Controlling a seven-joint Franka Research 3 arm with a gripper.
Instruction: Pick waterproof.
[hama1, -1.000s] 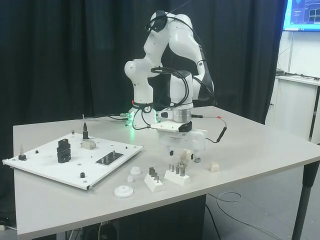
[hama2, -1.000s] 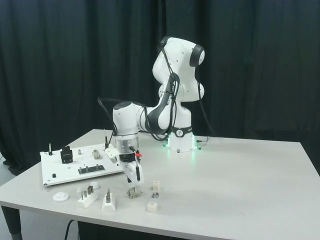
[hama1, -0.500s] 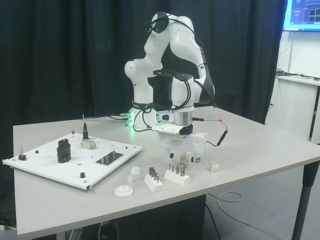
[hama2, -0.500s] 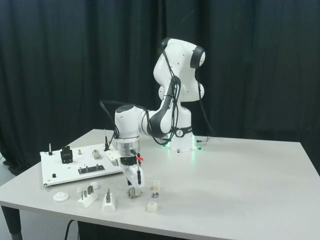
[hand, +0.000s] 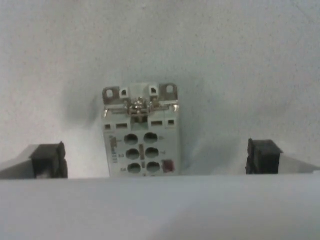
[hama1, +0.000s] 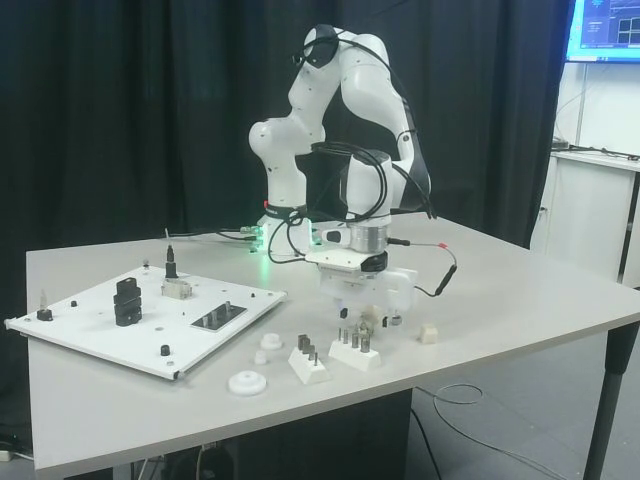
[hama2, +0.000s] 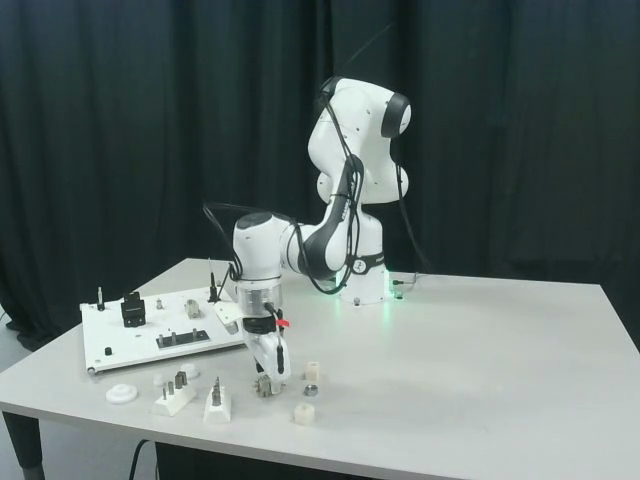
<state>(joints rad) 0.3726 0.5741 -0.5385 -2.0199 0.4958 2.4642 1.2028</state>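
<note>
As we look through the wrist view, we see the end effector (hand: 155, 157) spread wide, its two black fingertips (hand: 49, 160) standing on either side of the waterproof connector (hand: 141, 131) and not touching it. The connector is a white block with round holes in its face, and it lies on the grey tabletop (hand: 240, 60). In the room views the end effector (hama2: 265, 375) is low over the tabletop (hama2: 480, 360), near two white holders (hama1: 355, 352) with pins. A white board (hama1: 150, 320) lies well apart.
</note>
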